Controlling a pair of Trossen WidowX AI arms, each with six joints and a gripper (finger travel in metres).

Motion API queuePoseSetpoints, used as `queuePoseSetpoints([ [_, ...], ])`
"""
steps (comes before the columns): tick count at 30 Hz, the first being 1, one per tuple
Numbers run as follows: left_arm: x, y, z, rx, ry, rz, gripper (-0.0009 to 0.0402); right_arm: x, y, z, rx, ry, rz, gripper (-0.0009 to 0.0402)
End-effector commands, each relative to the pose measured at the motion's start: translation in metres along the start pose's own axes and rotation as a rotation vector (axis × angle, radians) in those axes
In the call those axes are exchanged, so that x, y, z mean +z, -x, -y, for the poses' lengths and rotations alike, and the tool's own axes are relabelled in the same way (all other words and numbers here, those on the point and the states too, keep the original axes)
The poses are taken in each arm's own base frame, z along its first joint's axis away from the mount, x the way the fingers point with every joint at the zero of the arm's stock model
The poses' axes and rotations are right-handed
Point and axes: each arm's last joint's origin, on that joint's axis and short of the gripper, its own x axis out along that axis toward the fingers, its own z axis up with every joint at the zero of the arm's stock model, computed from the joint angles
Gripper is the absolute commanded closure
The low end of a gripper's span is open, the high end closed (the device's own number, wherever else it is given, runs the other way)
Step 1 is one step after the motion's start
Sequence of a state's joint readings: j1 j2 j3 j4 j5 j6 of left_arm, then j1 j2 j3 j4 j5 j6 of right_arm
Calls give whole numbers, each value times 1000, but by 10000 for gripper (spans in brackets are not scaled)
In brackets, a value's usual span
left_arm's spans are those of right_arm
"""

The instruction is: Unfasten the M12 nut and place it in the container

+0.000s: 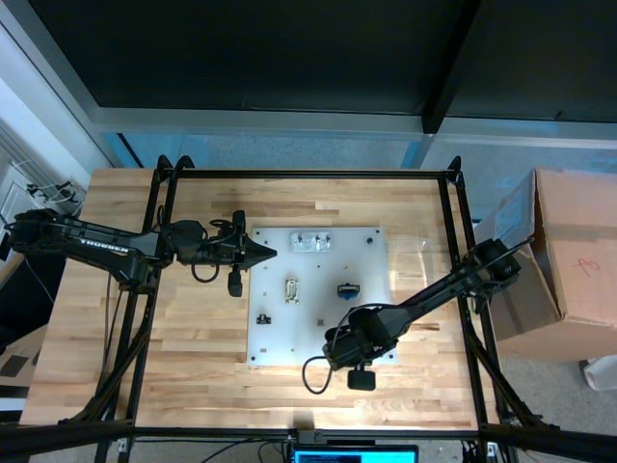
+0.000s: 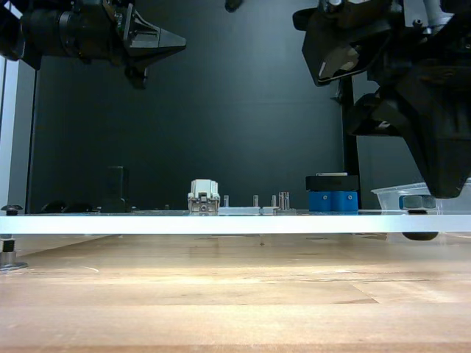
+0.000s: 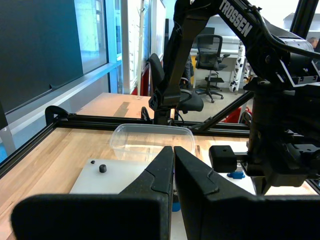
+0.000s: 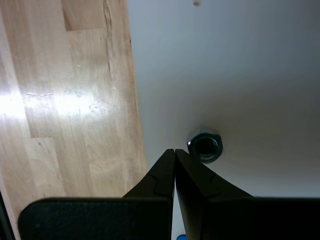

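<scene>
Finds right gripper closed on nothing, M12 nut just beside its tips; left gripper pressed together, high over board's left edge.

Your desk is pale plank wood, ringed by a black metal frame. Beyond its far edge you see a grey floor and a wide dark panel. A cardboard box stands just off the desk's right side. Further right, you have bright windows and black office chairs.
</scene>
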State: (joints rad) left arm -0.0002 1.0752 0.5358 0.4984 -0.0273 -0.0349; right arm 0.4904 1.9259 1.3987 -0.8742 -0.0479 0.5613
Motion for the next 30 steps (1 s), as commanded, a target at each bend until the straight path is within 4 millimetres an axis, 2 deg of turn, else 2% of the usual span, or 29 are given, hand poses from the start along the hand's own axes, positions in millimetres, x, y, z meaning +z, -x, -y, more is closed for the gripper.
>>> queuePoseSetpoints([
  [1, 0, 0, 0, 0, 0, 1, 393, -3, -2, 4, -74, -7, -3, 394],
  [4, 0, 0, 0, 0, 0, 1, 393, -8, 3, 11, -236, -29, -4, 393],
  [7, 0, 0, 0, 0, 0, 1, 393, -8, 13, 13, -300, -54, 31, 393],
  [10, 0, 0, 0, 0, 0, 1, 393, -9, 19, 13, -275, -57, 38, 393],
  [19, 0, 0, 0, 0, 0, 1, 393, -7, 23, 4, -41, -40, -24, 393],
  [30, 0, 0, 0, 0, 0, -2, 393, 1, -3, -3, 12, -28, 6, 393],
])
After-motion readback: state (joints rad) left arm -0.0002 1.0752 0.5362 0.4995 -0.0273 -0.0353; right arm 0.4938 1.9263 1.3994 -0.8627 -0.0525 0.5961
